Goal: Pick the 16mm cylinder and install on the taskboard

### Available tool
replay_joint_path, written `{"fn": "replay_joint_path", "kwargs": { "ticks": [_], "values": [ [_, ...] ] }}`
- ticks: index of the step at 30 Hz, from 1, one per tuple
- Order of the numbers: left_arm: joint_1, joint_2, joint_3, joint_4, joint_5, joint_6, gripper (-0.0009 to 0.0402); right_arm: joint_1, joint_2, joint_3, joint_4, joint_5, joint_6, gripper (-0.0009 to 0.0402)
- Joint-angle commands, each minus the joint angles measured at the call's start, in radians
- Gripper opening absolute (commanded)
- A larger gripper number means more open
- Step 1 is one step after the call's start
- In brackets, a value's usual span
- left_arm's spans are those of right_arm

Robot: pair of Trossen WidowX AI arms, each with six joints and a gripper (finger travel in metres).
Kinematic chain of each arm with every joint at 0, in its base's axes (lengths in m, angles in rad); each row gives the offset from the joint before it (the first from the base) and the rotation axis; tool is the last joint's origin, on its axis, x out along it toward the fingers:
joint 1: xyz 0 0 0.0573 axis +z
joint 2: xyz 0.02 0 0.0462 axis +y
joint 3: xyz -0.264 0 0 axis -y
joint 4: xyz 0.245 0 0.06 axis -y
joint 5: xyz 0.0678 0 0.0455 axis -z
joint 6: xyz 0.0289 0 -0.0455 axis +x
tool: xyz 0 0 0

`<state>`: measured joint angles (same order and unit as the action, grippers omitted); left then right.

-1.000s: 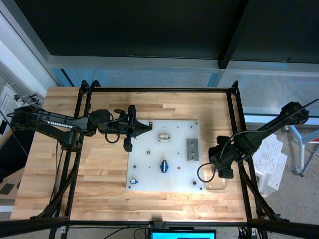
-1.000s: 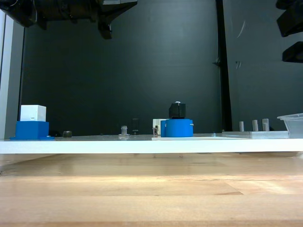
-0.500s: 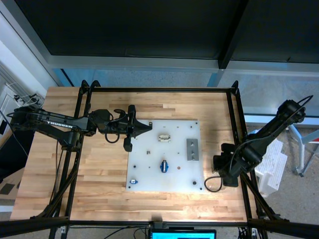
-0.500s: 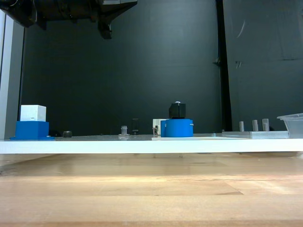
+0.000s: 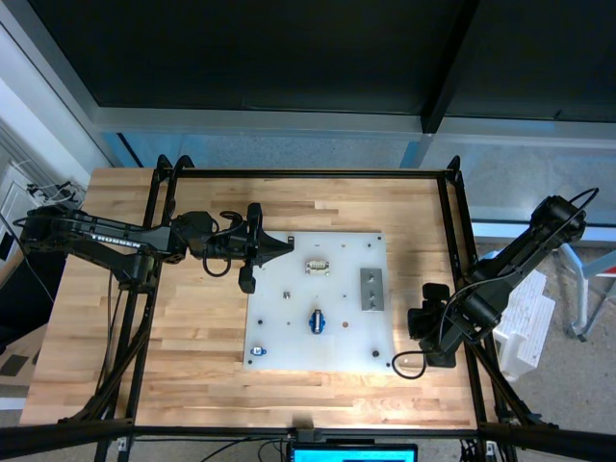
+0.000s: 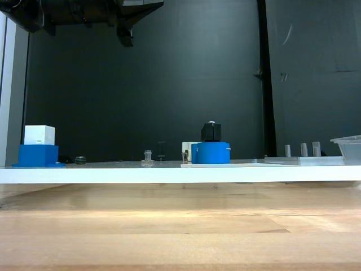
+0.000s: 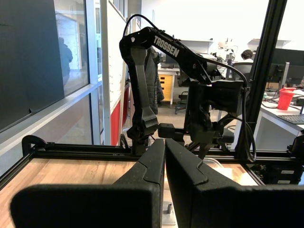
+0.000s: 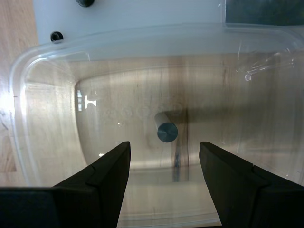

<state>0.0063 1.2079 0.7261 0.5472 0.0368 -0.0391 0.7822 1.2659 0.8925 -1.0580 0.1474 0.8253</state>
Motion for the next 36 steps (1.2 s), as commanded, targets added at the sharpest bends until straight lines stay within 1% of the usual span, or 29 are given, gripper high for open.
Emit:
{"fn": "replay_joint_path", "kwargs": {
  "ticks": [1, 9, 26, 30, 36],
  "values": [
    [0.000, 0.000, 0.000, 0.000, 0.000, 0.000, 0.0001, -0.002, 0.008, -0.007, 0.006, 0.003, -0.002, 0.0201],
    [0.000, 0.000, 0.000, 0.000, 0.000, 0.000, 0.0001, -0.012, 0.053, -0.032, 0.052, 0.002, -0.003, 0.0201],
    [0.000, 0.000, 0.000, 0.000, 0.000, 0.000, 0.0001, -0.014, 0.055, -0.144, 0.206, 0.000, 0.006, 0.0201],
    [0.000, 0.000, 0.000, 0.000, 0.000, 0.000, 0.0001, -0.015, 0.055, -0.152, 0.208, 0.000, 0.007, 0.0193],
    [0.000, 0.000, 0.000, 0.000, 0.000, 0.000, 0.0001, -0.015, 0.055, -0.158, 0.208, 0.002, 0.007, 0.0168]
  ]
}}
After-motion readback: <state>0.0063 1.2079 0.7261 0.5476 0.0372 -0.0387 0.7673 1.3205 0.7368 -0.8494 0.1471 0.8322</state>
